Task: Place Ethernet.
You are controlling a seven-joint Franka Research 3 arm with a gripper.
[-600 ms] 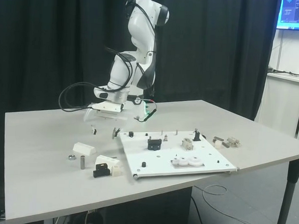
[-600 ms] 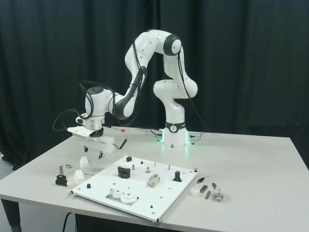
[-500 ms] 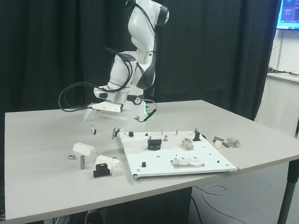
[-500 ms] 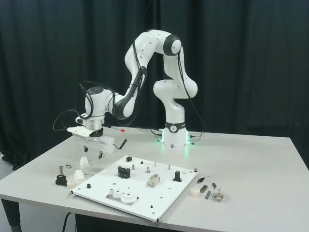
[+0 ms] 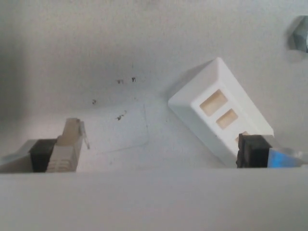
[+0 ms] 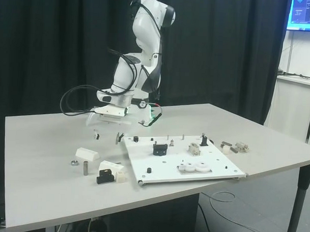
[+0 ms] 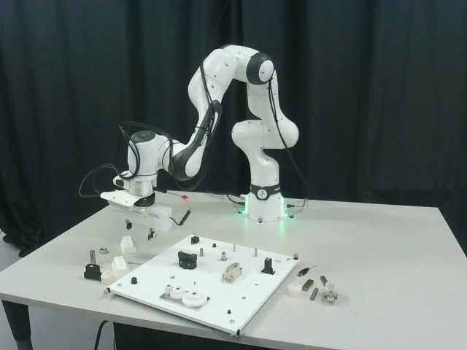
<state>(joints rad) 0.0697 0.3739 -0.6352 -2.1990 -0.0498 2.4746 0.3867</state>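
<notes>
I see a grey table (image 6: 42, 142) in front of black curtains (image 7: 379, 87), with a screen (image 6: 304, 14) lit in the far corner of the first room view. A white board (image 6: 181, 160) lies flat near the table's front edge, carrying small black blocks, pegs and two white gears (image 6: 196, 167). Loose parts lie beside it on the table: a white socket box (image 6: 87, 154), a black bracket (image 6: 106, 174), a short peg (image 6: 85, 167), and more bits on the board's other side (image 6: 235, 146). A green light glows at the arm's base (image 7: 244, 211).

The gripper (image 6: 107, 136) hangs just above the table, between the socket box and the board's corner. In the wrist view the fingers are spread wide apart, and the plug (image 5: 67, 147) sits against one finger (image 5: 43, 155), not pinched by both. The socket box (image 5: 219, 113) lies on the table by the other finger (image 5: 252, 151); whether they touch I can't tell.

Against the frames from half a second back, the gripper sits a touch higher and nearer the table's edge; nothing on the table has moved.
</notes>
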